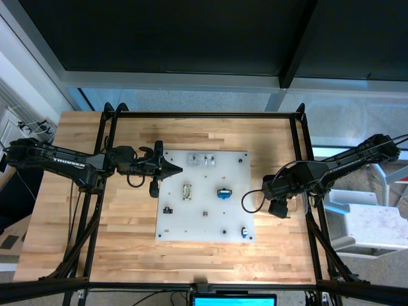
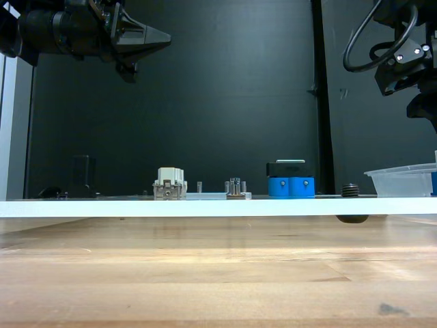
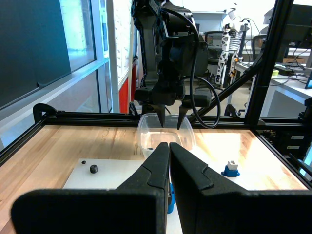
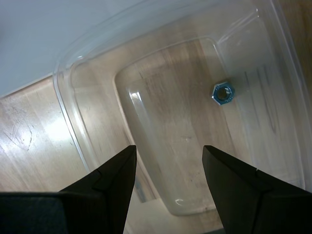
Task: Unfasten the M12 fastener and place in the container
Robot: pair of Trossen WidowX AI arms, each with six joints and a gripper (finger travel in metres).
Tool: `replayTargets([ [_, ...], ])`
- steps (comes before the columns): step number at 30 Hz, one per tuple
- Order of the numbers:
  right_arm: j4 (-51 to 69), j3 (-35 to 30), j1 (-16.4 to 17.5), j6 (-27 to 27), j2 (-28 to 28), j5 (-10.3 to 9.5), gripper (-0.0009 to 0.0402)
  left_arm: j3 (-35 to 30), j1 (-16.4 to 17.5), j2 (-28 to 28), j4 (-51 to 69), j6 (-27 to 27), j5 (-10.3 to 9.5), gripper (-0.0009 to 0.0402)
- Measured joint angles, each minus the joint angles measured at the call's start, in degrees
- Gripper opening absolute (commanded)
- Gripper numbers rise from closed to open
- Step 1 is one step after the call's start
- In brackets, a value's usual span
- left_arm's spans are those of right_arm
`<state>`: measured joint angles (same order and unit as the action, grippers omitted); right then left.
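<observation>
A small silver M12 nut [image 4: 223, 92] lies loose on the floor of the clear container [image 4: 97, 122], toward one side. My right gripper [image 4: 168, 156] hangs open just above that tray, its fingers apart with nothing between them and clear of the nut. From above, the right gripper [image 1: 278, 207] sits off the board's right edge and covers most of the tray. The black stud [image 2: 350, 190] on the white board [image 1: 204, 217] stands bare, its ribs showing. My left gripper [image 1: 175, 170] hovers shut and empty over the board's far left part.
On the board stand a blue-and-white connector [image 2: 291, 181], a silver D-shaped connector [image 2: 169, 184], a small metal part [image 2: 235, 189] and a small blue piece [image 1: 244, 232]. A black frame [image 1: 299, 159] rims the wooden table. The container [image 2: 403, 179] sits right of the board.
</observation>
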<state>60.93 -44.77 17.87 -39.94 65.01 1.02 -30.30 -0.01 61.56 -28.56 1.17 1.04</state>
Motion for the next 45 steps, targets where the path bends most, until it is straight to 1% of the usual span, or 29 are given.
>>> replayTargets([
  [45, -2.1, 0.0, 0.0, -0.1, 0.0, 0.02, 0.0188, 0.0, 0.0, 0.0, 0.0, 0.0, 0.0, 0.0],
])
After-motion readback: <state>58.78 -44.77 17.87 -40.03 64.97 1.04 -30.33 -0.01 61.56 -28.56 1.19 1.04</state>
